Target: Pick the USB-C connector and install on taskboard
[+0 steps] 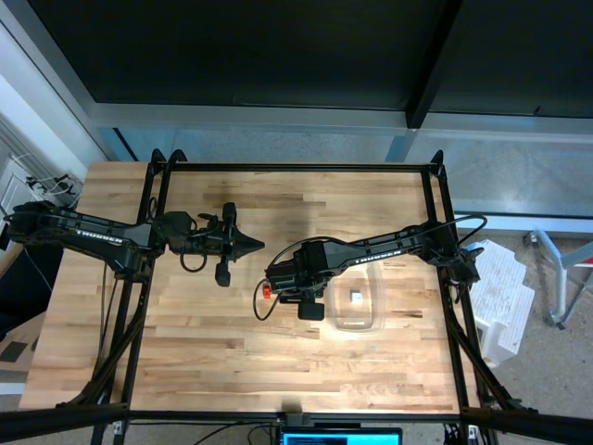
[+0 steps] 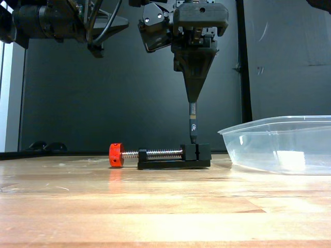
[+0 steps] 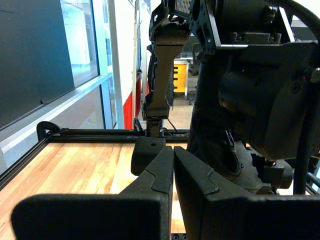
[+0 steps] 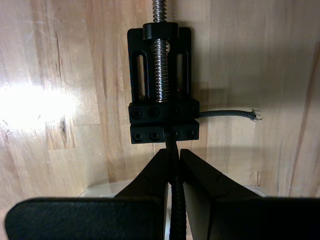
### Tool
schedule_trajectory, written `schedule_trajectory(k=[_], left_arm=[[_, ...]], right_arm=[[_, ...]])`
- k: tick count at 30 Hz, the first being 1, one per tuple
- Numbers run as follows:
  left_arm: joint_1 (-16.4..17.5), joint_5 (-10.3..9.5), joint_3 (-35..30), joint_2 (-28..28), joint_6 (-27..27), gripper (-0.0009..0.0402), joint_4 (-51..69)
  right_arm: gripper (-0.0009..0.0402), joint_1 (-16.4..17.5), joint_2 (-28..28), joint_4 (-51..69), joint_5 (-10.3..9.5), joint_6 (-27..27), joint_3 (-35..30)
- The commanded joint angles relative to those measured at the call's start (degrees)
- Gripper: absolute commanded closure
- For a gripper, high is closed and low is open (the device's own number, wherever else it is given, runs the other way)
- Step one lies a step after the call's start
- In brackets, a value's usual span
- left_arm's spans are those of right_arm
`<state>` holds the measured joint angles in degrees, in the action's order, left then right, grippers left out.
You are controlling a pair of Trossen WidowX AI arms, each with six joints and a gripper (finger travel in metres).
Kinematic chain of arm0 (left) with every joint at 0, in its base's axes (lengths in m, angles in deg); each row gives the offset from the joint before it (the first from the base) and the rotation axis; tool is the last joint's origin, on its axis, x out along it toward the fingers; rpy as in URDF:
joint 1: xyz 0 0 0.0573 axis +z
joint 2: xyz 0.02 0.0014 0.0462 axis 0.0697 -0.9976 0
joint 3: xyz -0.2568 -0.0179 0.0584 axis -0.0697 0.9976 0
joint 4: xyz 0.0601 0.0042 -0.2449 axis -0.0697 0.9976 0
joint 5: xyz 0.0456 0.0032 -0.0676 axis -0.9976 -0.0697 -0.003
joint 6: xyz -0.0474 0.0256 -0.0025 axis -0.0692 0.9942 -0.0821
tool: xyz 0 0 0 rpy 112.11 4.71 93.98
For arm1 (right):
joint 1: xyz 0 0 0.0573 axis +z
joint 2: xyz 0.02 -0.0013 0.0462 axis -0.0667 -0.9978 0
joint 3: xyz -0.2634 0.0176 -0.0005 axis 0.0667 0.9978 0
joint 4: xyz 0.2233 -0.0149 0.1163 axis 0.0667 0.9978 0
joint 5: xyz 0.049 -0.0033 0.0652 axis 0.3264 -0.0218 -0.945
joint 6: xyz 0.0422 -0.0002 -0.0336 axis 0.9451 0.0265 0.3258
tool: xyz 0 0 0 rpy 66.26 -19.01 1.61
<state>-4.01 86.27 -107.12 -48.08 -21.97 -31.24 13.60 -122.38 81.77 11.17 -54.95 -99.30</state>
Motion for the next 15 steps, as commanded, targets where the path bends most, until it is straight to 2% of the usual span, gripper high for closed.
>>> schedule_trajectory(k=[1,15], left_arm=[[0.00,0.00,0.00,0.00,0.00,0.0393,-0.02],[0.00,0.02,0.00,0.00,0.00,0.0393,-0.02]], right_arm=[[0.0393,-0.02,0.02,-0.28,-0.02,-0.02,0.33],[0.0393,-0.04,0.02,-2.05,0.00,-0.11,2.01]])
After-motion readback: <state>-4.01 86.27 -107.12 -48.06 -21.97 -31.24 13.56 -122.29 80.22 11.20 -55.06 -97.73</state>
